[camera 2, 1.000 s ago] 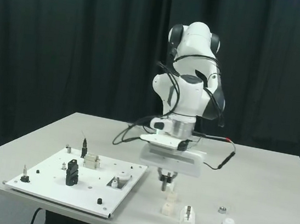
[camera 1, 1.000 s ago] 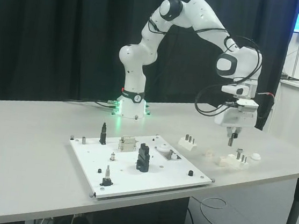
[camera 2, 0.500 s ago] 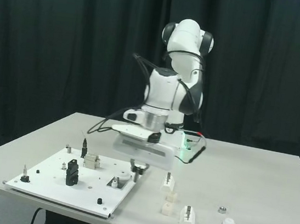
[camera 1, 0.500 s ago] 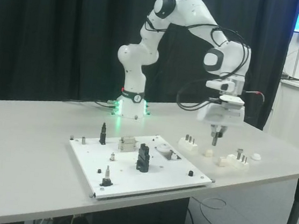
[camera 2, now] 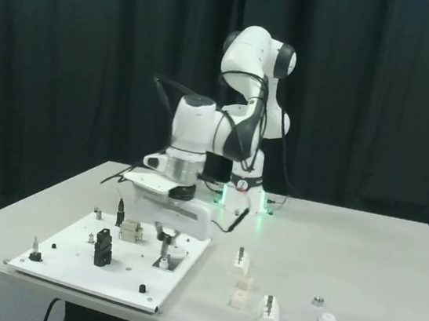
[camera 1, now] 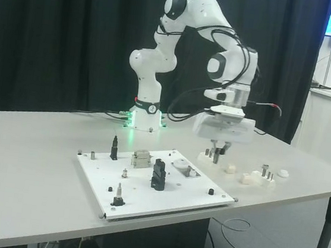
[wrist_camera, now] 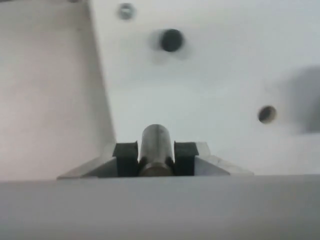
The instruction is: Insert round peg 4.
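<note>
Carrying the round peg (wrist_camera: pixel 155 149), pinched upright between the gripper (wrist_camera: pixel 155 159) fingers, above the right edge of the white board (camera 1: pixel 164 187) on the table (camera 1: pixel 37 145); pickup apparently done, lowering into a hole (wrist_camera: pixel 267 114) remaining.

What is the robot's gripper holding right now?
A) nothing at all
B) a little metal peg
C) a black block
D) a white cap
B: in the wrist view the gripper has its two black fingers squeezed against a small grey metal peg, above the white board.
</note>
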